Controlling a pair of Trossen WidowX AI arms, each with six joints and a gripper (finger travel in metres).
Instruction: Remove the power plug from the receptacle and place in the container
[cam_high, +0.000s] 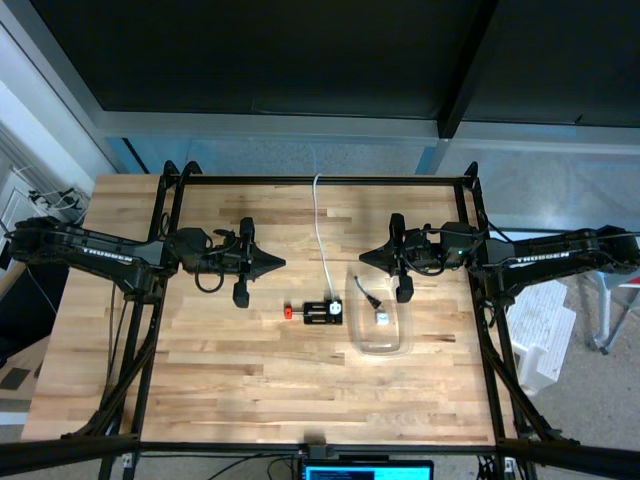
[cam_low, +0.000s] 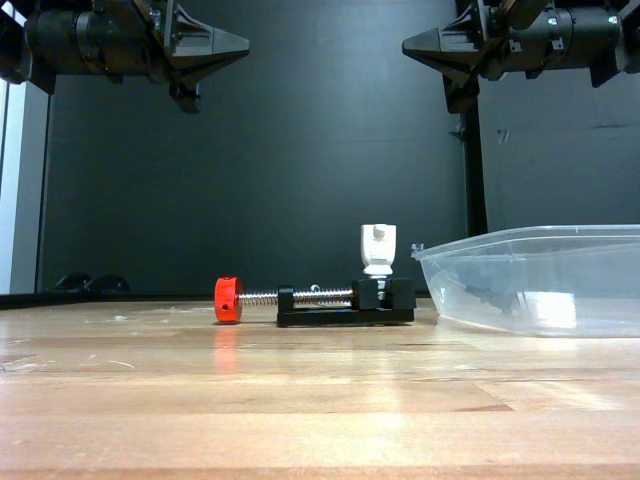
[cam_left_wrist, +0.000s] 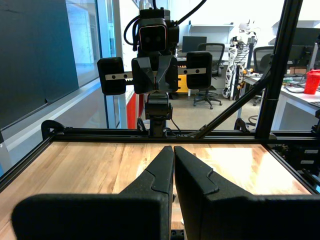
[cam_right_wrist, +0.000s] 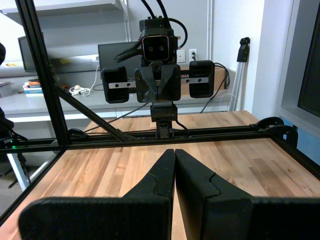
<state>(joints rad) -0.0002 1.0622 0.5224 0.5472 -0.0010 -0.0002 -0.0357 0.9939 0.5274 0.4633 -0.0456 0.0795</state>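
Note:
The power plug (cam_high: 368, 292), small and black with a short curved cord, lies inside the clear container (cam_high: 404, 340) near its far left corner. In the low view the plug (cam_low: 490, 297) is a dark shape behind the container wall (cam_low: 560, 250). The receptacle (cam_high: 335, 307) is a white socket on a black fixture with a red knob (cam_high: 288, 312); nothing is plugged into the receptacle (cam_low: 378, 250). My left gripper (cam_high: 283, 263) and right gripper (cam_high: 362, 257) hover high above the table, facing each other. The left gripper (cam_left_wrist: 173, 149) and right gripper (cam_right_wrist: 175, 151) are both shut and hold nothing.
A long white cable (cam_high: 321, 230) runs from the fixture to the table's far edge. A tiny white cube (cam_high: 383, 318) sits in the container beside the plug. A black frame rail (cam_high: 320, 181) borders the wooden table.

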